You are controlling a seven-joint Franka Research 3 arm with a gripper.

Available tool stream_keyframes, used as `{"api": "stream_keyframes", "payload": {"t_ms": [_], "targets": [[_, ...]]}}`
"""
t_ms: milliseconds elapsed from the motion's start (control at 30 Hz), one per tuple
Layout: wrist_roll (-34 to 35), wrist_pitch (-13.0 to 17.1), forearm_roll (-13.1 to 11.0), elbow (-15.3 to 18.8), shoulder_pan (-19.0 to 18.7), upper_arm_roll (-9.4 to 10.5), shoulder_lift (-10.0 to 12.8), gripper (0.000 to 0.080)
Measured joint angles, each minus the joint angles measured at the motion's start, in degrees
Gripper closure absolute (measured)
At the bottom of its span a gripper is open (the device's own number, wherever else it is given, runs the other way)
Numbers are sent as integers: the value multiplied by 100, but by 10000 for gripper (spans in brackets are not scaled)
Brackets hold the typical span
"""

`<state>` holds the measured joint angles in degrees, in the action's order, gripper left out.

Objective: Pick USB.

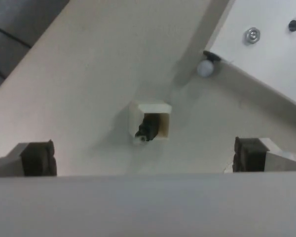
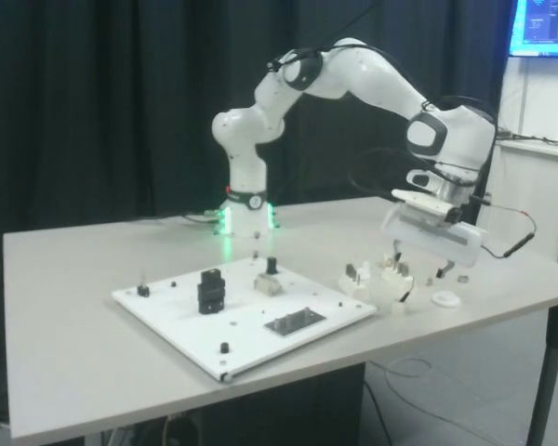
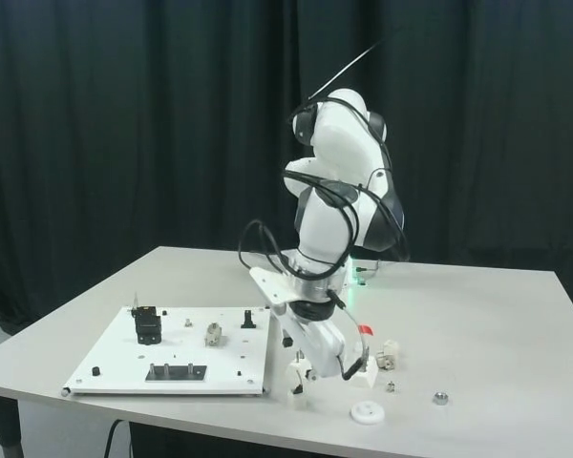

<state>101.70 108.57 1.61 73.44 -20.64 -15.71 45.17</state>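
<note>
A small white holder (image 1: 149, 127) stands on the grey table with the black USB plug (image 1: 147, 129) sticking out of it. My gripper (image 1: 144, 157) hovers above it, open wide, with nothing between the black fingertips (image 1: 38, 159). From the first room view the holder (image 2: 397, 305) sits just off the white board's near corner, below the gripper (image 2: 420, 262). The second room view shows the holder (image 3: 296, 386) near the table's front edge, under the gripper (image 3: 329, 367).
The white board (image 2: 260, 330) carries a black block (image 2: 210, 291) and small parts. Its corner (image 1: 266, 44) lies close to the holder. Two more white holders (image 2: 356, 277) stand nearby, with a white gear disc (image 2: 445, 299) and a small nut (image 3: 440, 398).
</note>
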Motion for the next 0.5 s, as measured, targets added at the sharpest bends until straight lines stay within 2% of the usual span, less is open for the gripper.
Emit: {"api": "stream_keyframes", "payload": {"t_ms": [167, 500], "targets": [[77, -12, 123, -43, 36, 55, 76, 3], [163, -10, 213, -162, 279, 319, 232, 3]]}}
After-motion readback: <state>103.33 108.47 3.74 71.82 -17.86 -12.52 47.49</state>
